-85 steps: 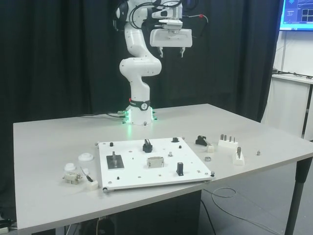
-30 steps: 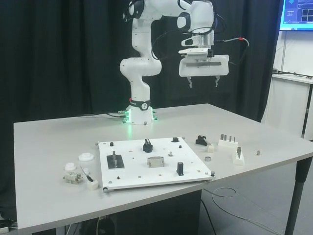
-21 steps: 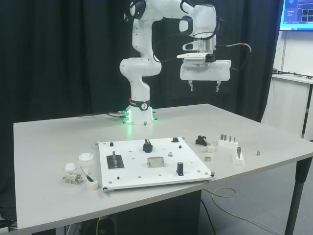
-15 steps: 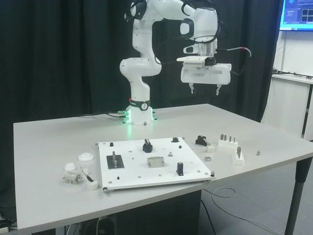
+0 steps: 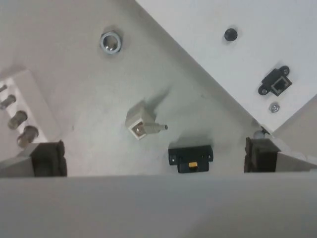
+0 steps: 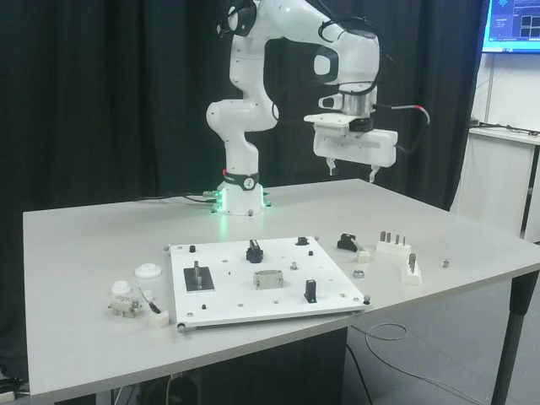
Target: Pick bolt 4.
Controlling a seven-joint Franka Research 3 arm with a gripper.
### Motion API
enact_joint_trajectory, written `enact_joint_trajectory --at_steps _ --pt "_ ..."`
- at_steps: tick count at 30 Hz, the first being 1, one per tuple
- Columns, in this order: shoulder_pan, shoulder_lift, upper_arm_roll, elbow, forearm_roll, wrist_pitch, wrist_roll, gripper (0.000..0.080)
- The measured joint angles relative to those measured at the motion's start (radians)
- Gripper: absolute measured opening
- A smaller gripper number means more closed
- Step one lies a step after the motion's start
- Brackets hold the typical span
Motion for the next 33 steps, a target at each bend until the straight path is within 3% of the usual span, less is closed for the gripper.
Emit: enact_joint_trajectory --at_steps 12,27,33 --pt "-0.002 0.073 -0.008 -0.006 -0.026 0.101 0.035 0.08" --pt "-0.002 0.176 -0.016 0.001 -0.025 0.278 0.045 0.08" --pt "0.0 0.22 -0.014 0.021 -0.025 0.318 0.066 0.08"
